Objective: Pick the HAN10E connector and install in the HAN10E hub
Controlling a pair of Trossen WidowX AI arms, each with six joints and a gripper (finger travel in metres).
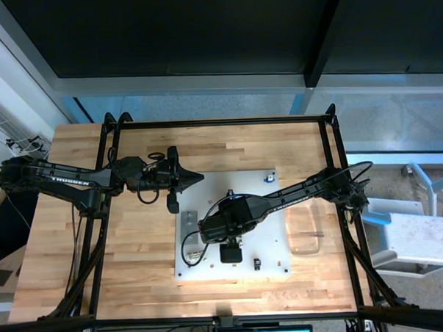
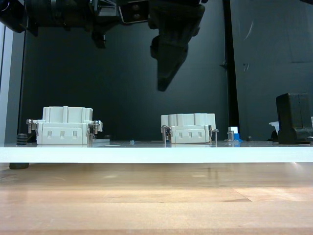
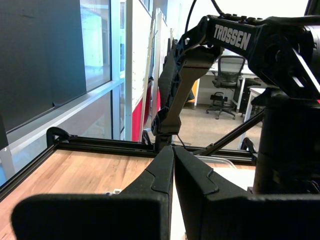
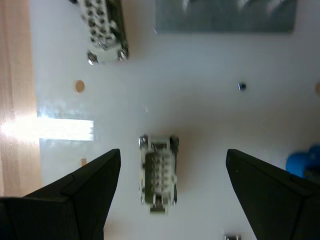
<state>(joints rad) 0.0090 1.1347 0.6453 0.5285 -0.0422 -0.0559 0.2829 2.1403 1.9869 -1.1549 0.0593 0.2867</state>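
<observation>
The right gripper (image 4: 173,154) is hanging over the white task board (image 4: 210,100) with its jaws spread wide. The HAN10E hub (image 4: 158,175) is sitting on the board directly below the gap, touching neither jaw. The HAN10E connector (image 4: 105,35) is lying outside the jaws, near the grey metal block (image 4: 225,15). The low view is showing what the wrist camera cannot — the jaws well above both pieces. The left gripper (image 3: 173,150) — jaws pressed together — is hovering by the board's far left corner, above the counter (image 1: 137,243).
</observation>
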